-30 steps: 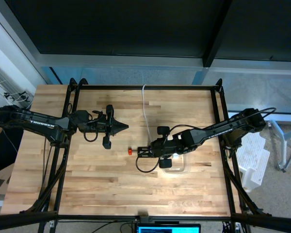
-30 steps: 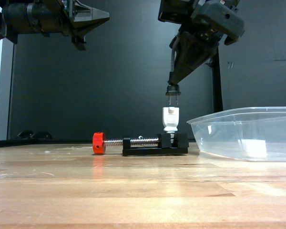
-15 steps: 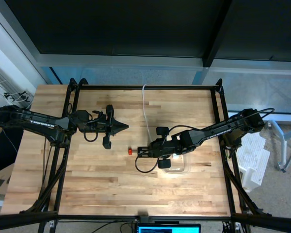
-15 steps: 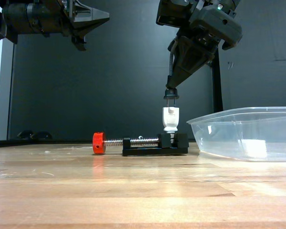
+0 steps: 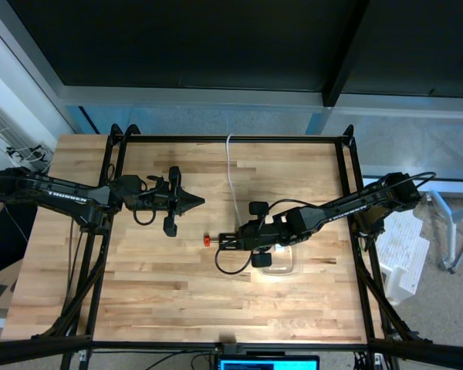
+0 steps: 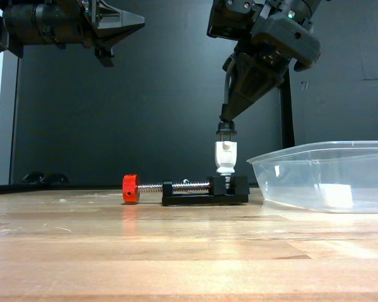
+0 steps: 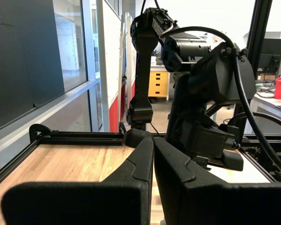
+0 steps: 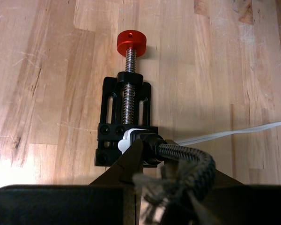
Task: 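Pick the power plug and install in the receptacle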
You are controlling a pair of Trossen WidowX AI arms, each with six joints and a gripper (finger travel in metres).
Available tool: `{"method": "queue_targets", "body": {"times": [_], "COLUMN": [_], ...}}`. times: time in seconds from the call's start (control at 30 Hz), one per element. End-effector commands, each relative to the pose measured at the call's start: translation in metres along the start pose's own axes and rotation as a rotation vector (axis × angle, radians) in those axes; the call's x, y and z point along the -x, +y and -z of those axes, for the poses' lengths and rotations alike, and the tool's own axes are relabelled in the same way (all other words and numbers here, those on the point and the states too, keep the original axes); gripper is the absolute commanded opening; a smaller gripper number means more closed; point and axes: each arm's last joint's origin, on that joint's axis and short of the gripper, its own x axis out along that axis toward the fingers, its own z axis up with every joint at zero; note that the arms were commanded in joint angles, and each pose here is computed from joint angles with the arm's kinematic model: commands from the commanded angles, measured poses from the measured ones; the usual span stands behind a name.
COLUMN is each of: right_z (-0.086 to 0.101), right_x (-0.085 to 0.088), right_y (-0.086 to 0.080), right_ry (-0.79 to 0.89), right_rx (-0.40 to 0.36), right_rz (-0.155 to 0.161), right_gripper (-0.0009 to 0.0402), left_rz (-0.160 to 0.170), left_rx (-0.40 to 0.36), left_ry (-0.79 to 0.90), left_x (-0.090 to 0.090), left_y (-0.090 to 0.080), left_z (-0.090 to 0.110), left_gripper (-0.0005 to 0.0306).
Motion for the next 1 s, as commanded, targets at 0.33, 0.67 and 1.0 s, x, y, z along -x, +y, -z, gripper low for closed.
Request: {"method": "queue_targets", "body": {"times": [0.33,0.67,1.0], "right_z": [0.01,0.017,0.021], "right_x": [-0.009,-0.02,-0.031], "right_y": [0.002,0.007,0.011], "right_ry": [0.011,0.016,0.036], "right_rx": [0.0,-0.013,-0.004], "right_rz": [0.002,-0.001,0.001], "right_gripper": [0.0,0.0,0.0], "left_rz": [0.0,0.0,0.0], "left_rx": [0.0,0.0,0.0], "left_ry": [0.0,0.0,0.0], "left_x": [0.0,0.0,0.0], "left_y": [0.0,0.0,0.0], "left_z": [0.0,0.0,0.0], "left_gripper": [0.0,0.0,0.0]}}
